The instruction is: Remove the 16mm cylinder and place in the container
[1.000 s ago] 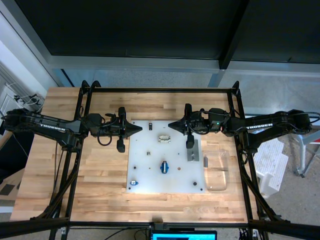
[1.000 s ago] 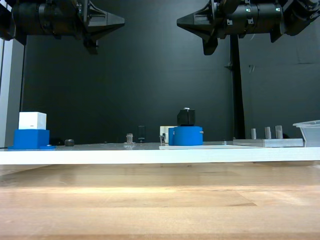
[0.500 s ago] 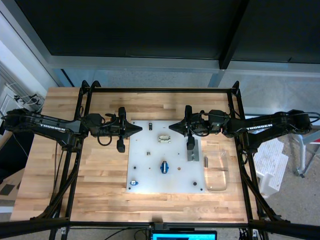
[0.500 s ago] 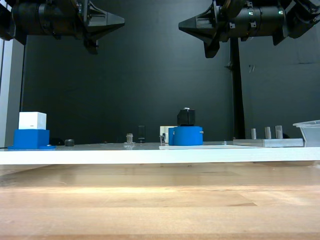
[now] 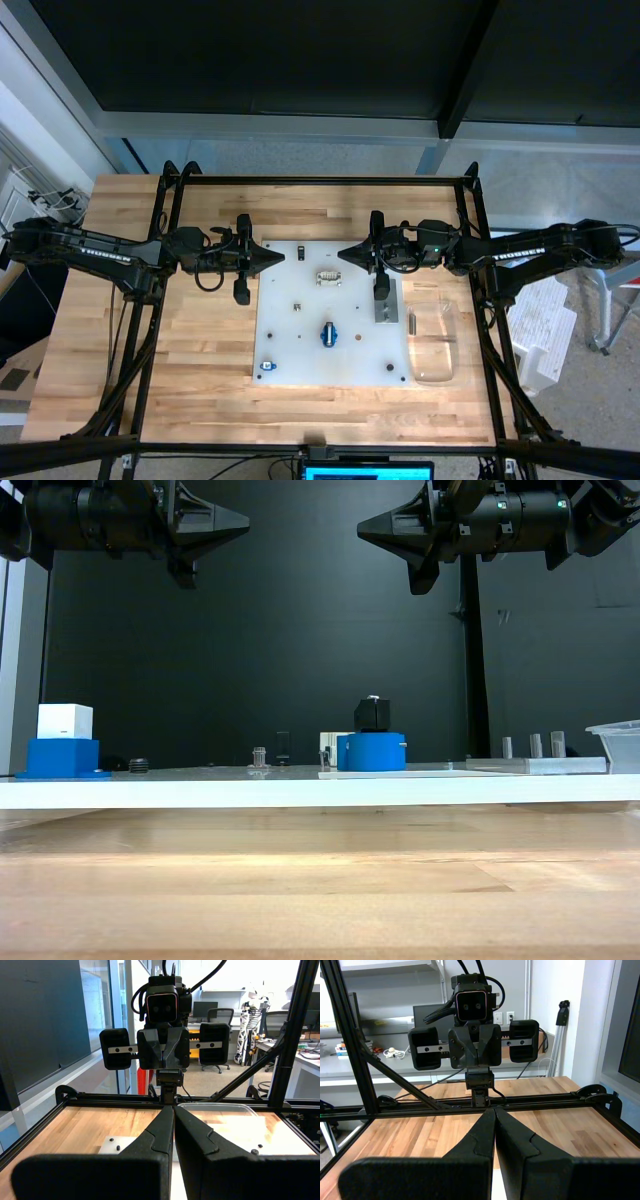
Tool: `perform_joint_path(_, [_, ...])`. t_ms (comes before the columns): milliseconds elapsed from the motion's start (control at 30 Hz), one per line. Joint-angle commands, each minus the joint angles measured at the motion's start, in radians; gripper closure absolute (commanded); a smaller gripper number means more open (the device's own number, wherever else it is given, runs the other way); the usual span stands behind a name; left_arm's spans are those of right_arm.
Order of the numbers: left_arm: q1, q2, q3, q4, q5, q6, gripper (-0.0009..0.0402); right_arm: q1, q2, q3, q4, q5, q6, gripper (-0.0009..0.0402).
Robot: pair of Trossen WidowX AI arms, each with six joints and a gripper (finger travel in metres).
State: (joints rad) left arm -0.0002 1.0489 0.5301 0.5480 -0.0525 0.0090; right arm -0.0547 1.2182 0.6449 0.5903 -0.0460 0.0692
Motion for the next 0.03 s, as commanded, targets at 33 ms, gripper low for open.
perform_joint_path(33, [0.000, 0.000, 0.000, 0.000, 0.000, 0.000, 0.0393, 0.000, 0.000, 0.000, -0.002, 0.000, 0.001, 0.0393])
